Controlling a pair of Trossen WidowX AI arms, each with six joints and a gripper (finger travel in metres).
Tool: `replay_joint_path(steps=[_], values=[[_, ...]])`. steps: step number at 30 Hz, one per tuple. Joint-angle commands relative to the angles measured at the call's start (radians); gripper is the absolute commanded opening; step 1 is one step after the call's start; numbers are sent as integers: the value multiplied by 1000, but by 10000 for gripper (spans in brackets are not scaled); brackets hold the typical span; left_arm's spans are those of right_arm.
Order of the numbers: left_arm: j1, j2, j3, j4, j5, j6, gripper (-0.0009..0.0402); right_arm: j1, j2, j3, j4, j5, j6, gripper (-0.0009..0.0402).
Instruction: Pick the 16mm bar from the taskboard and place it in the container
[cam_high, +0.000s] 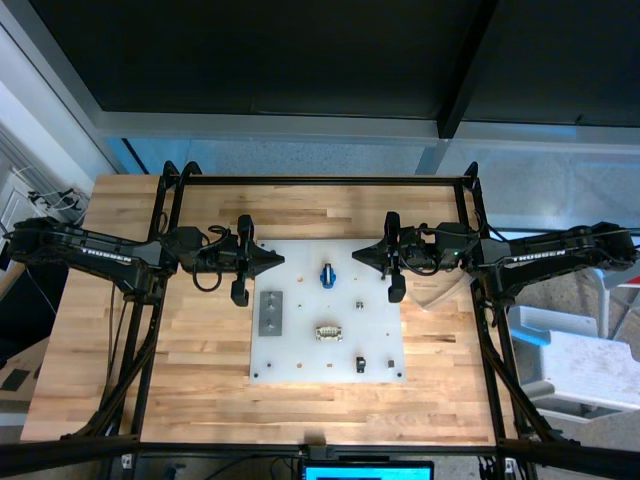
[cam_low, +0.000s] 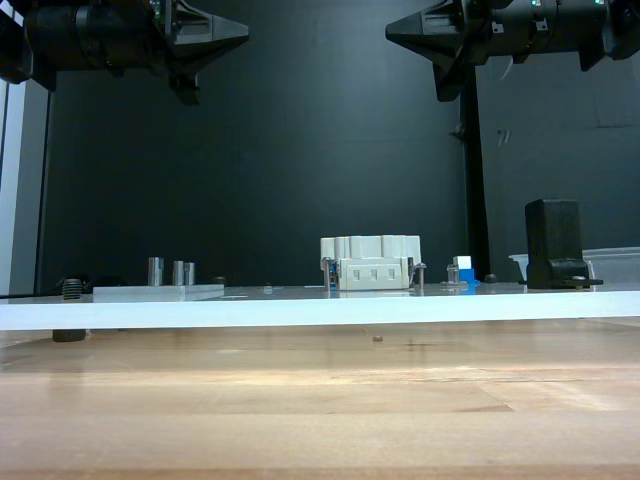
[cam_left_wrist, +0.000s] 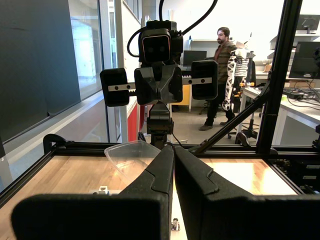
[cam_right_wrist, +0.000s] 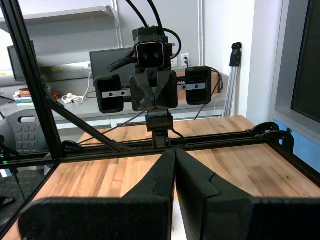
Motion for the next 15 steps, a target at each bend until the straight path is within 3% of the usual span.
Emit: replay_joint_path(steps=[1, 15], values=[[0, 0, 0, 0, 0, 0, 0, 0, 0, 0, 0, 0, 0, 0], [0, 0, 0, 0, 0, 0, 0, 0, 0, 0, 0, 0, 6, 0]])
